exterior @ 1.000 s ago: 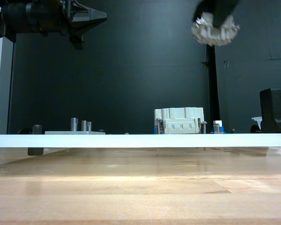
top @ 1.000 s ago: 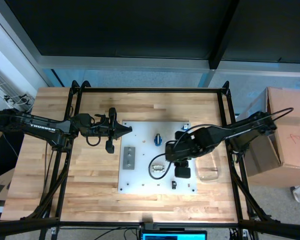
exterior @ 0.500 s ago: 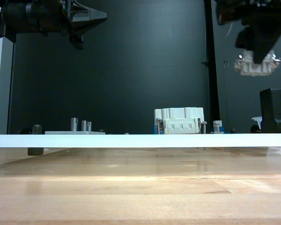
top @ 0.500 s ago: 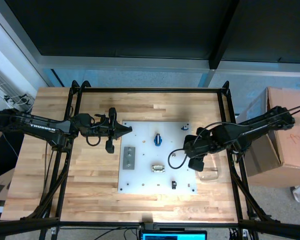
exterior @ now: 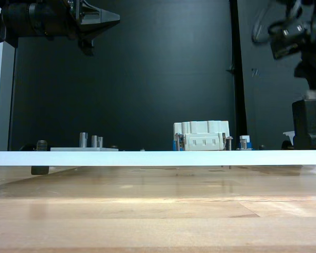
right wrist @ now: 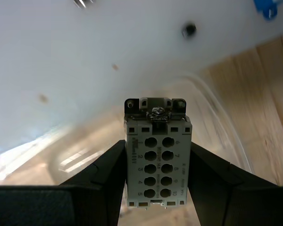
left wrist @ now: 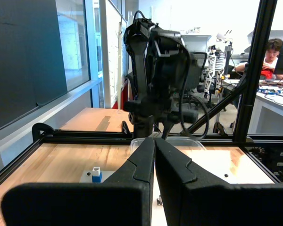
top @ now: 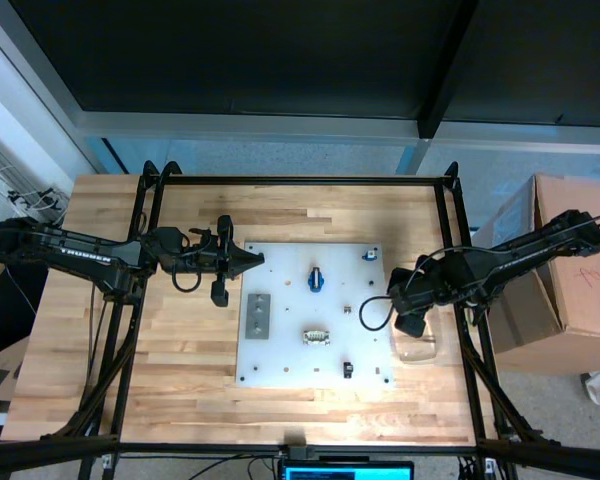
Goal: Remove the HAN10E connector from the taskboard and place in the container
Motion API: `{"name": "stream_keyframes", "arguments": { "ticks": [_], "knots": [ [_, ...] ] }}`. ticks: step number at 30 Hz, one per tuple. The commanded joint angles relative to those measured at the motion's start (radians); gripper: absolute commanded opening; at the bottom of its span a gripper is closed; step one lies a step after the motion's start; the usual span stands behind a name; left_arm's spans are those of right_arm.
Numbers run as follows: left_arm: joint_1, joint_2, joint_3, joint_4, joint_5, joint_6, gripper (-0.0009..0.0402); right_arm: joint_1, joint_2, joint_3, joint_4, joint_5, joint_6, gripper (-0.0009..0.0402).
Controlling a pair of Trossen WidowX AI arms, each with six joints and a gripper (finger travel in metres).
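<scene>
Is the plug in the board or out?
Out: right gripper grips the HAN10E connector over the container; left gripper, shut, hovers at board's edge.

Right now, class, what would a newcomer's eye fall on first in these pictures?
The grey HAN10E connector, ten holes facing the camera, is clamped between the fingers of the right gripper, clear of its seat, above the clear container beside the white board. The left gripper, fingers shut on nothing, hovers high over the board's far left edge.
</scene>
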Motion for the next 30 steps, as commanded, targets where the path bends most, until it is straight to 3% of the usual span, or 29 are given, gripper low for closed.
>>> {"name": "stream_keyframes", "arguments": {
  "ticks": [1, 9, 13, 20, 30],
  "knots": [
    [0.000, 0.000, 0.000, 0.000, 0.000, 0.000, 0.0000, 0.001, 0.000, -0.071, 0.048, -0.003, 0.001, 0.0030],
    [0.000, 0.000, 0.000, 0.000, 0.000, 0.000, 0.0000, 0.000, 0.000, -0.216, 0.163, -0.046, 0.024, 0.0029],
    [0.000, 0.000, 0.000, 0.000, 0.000, 0.000, 0.0000, 0.001, -0.007, -0.193, 0.159, -0.079, 0.042, 0.0029],
    [0.000, 0.000, 0.000, 0.000, 0.000, 0.000, 0.0000, 0.001, -0.013, -0.110, 0.152, -0.078, 0.041, 0.0029],
    [0.000, 0.000, 0.000, 0.000, 0.000, 0.000, 0.0000, 0.000, -0.013, -0.105, 0.153, -0.079, 0.045, 0.0029]
  ]
}}
